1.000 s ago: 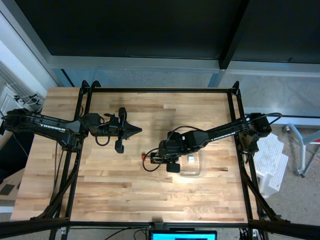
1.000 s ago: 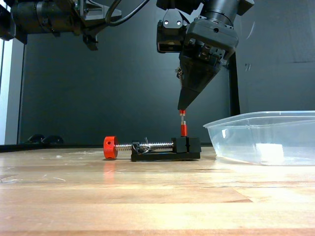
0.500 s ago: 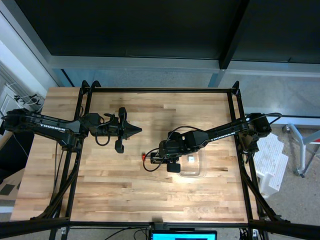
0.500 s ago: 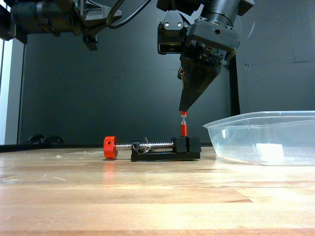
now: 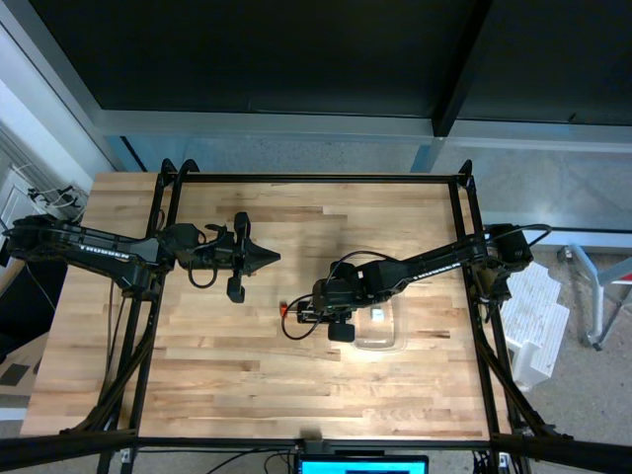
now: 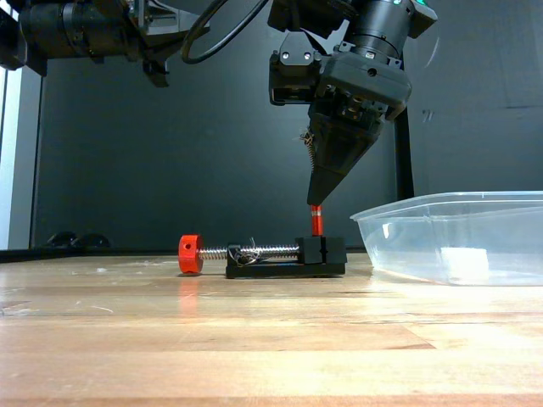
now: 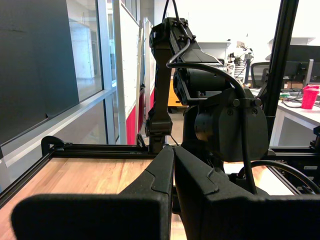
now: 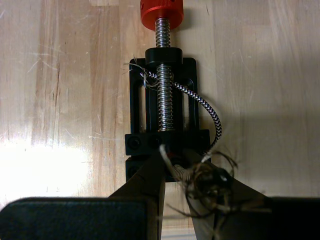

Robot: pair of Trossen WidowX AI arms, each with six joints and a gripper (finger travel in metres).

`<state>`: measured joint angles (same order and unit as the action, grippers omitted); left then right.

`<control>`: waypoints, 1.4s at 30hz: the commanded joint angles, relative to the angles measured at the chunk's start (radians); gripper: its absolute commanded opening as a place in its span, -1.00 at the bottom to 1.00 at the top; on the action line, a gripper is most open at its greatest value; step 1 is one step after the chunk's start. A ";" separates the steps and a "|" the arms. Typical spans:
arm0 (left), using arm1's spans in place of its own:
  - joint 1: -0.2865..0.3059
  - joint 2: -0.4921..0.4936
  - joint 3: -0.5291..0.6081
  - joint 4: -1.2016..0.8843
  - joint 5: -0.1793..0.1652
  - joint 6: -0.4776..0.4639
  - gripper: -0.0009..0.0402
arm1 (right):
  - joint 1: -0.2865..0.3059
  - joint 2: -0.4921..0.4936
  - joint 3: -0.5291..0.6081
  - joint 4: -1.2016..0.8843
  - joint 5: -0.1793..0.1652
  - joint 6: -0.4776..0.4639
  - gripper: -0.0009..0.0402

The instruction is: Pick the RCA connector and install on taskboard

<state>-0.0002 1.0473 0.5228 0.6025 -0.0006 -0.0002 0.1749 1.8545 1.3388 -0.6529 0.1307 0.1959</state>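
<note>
Right hand (image 6: 316, 201): pointed downward, fingers pinched on the top of the RCA connector (image 6: 316, 222), which is stood upright on the taskboard (image 6: 284, 261), at the end opposite the red knob (image 6: 190, 253).
Left hand (image 5: 267, 258): fingers together, empty, held above the worktop (image 5: 247, 365), well apart.

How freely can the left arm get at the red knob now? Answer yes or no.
Probably yes. The knob sticks out of the taskboard's end nearest the left end effector, which hangs shut above the table. The right end effector grips the connector at the other end.
</note>
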 commanded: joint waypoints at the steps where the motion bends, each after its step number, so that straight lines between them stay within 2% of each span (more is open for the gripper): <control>1: 0.000 0.000 0.000 0.000 0.000 0.000 -0.96 | -0.001 0.003 -0.007 -0.009 0.000 0.000 -0.95; 12: 0.000 0.000 0.000 0.000 0.000 0.000 -0.96 | -0.001 0.001 -0.007 -0.005 0.002 -0.004 -0.89; 22: 0.000 0.000 0.000 0.000 0.000 0.000 -0.96 | 0.000 -0.024 -0.007 0.003 0.000 -0.013 -0.51; 30: 0.000 0.000 0.000 0.000 0.000 0.000 -0.96 | 0.000 -0.087 -0.007 -0.033 0.000 -0.013 -0.17; 35: 0.000 0.000 0.000 0.000 0.000 0.000 -0.96 | 0.001 -0.142 -0.007 -0.087 0.000 -0.013 -0.07; 42: 0.000 0.000 0.000 0.000 0.000 0.000 -0.96 | 0.002 -0.210 -0.033 -0.103 0.000 -0.024 -0.06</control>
<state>-0.0002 1.0470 0.5228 0.6025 -0.0010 -0.0002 0.1768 1.6558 1.3167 -0.7582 0.1310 0.1761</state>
